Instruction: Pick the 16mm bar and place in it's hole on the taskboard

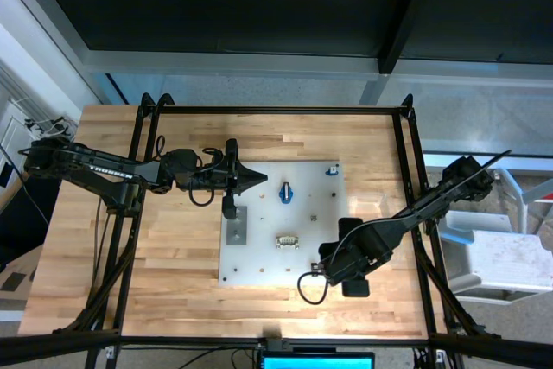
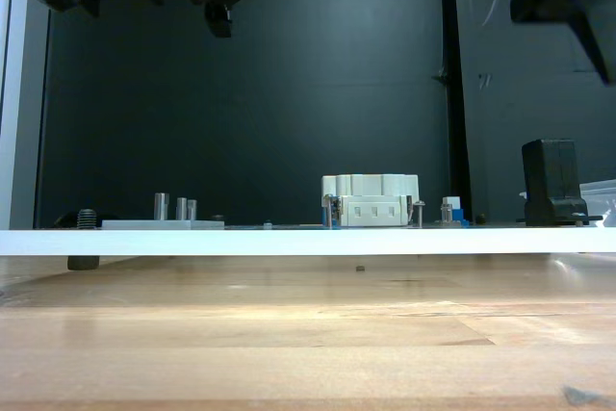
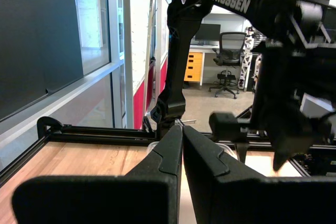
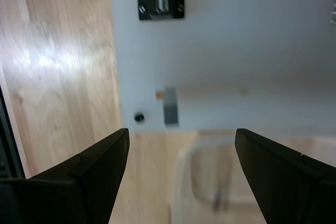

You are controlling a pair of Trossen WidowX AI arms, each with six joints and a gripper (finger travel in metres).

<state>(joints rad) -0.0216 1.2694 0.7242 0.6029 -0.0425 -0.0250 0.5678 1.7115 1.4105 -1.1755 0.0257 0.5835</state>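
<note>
Upright pegs [image 2: 181, 207], 16mm one unclear, in grey block [image 1: 233, 231] near closed left tool [image 1: 259, 179]; right tool [image 4: 181, 132] wide, over board [image 1: 259, 265] near corner.

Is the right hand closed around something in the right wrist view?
No, the right hand is wide open above the white board with nothing between its fingers; the left hand, over the board's left edge, is shut.

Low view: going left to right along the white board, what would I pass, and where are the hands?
Dark ribbed knob, three metal pegs on a grey plate, white connector block, small blue-and-white part, black block. The left hand, shut, hangs above at left; right hand, open, above at right. The 16mm bar: cannot tell.
</note>
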